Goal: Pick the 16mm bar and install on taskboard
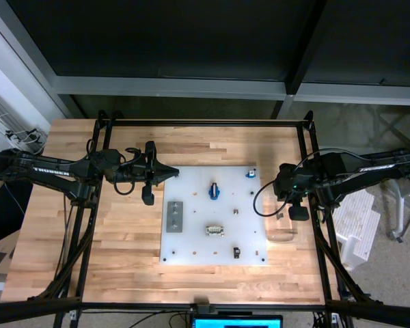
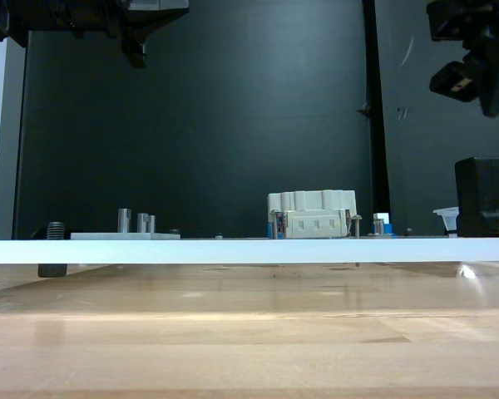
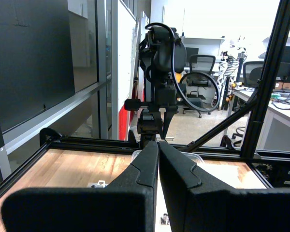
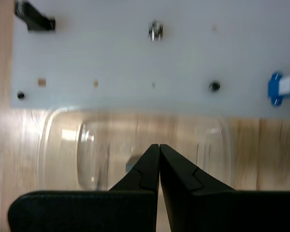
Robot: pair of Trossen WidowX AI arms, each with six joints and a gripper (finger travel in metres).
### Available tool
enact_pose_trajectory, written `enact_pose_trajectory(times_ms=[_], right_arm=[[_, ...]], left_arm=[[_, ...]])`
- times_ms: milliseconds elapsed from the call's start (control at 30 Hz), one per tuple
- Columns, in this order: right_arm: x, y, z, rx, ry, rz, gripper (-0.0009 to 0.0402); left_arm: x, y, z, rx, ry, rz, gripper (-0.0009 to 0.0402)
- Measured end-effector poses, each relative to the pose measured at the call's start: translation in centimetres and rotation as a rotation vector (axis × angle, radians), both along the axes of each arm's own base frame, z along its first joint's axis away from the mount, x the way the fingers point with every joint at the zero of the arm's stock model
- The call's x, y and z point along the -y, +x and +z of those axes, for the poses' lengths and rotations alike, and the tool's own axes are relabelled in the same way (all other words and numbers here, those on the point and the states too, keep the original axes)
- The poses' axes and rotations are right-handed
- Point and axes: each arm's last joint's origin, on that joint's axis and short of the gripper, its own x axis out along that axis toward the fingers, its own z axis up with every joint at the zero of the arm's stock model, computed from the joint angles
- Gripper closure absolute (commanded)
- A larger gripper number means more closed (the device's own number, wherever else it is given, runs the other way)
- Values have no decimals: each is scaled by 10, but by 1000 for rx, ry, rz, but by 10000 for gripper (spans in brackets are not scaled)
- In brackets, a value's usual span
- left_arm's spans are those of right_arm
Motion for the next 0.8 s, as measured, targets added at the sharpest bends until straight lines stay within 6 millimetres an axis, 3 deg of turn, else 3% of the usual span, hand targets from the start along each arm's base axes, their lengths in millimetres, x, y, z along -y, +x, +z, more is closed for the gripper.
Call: enact_pose_trajectory(times_ms=[267,700,800], right_arm=[[-12,-1,-11,-149,-49,-1,393],[-29,4,-20,-210,-74,-30,392],[-29,4,-21,-215,-71,-48,374]], left_arm=[[0,0,0,0,0,0,393],[0,0,0,0,0,0,393],[0,0,0,0,0,0,393]])
